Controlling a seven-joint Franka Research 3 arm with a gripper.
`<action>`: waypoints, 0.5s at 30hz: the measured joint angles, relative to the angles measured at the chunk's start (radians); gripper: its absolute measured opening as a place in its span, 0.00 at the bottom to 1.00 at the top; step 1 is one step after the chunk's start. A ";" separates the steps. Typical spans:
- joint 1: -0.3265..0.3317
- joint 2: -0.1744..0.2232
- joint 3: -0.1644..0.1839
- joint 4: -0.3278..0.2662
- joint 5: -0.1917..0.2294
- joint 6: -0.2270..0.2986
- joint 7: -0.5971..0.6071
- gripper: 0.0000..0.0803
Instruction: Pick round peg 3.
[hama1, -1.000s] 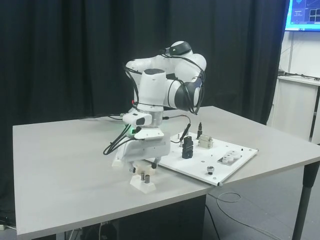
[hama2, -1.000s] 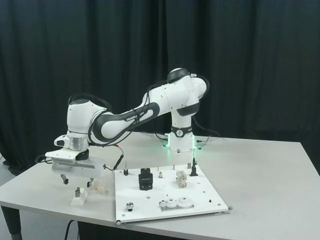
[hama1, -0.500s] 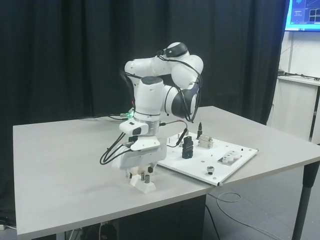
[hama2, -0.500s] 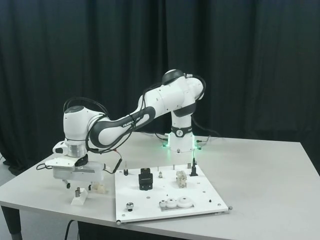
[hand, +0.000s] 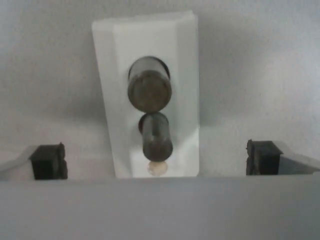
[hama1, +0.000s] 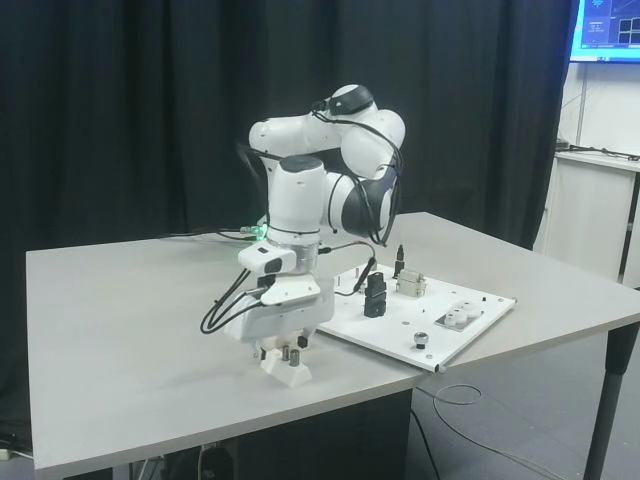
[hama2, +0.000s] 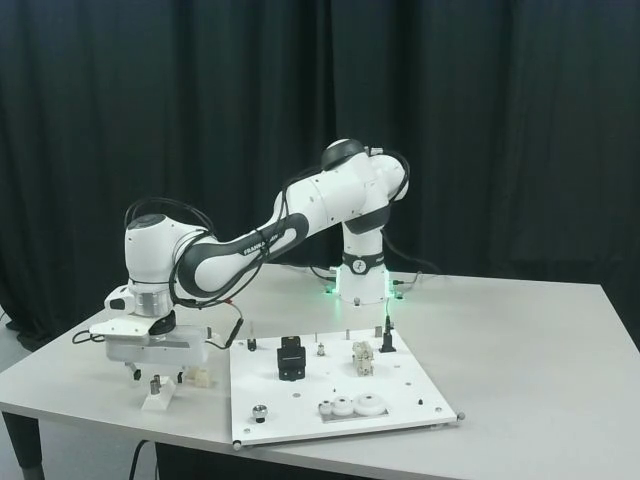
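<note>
Below your gripper (hand: 155, 161), its jaws spread wide, a white holder (hand: 115, 90) is carrying two upright pegs (hand: 149, 91); no lettering is showing on it.

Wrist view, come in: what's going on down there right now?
End effector open, fingers either side of white peg holder. Two round pegs upright in it, ungrasped. Nothing between fingers and pegs.

wrist: close, straight down on peg holder (hand: 146, 95) | room views: distant, opposite table corners, sharing arm (hama1: 300, 200) and holder
</note>
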 joint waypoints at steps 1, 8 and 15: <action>0.000 -0.001 0.000 0.001 0.002 0.000 0.002 1.00; -0.004 -0.011 0.000 0.008 0.012 -0.006 0.005 1.00; -0.013 -0.011 0.003 0.017 0.019 -0.008 0.006 0.86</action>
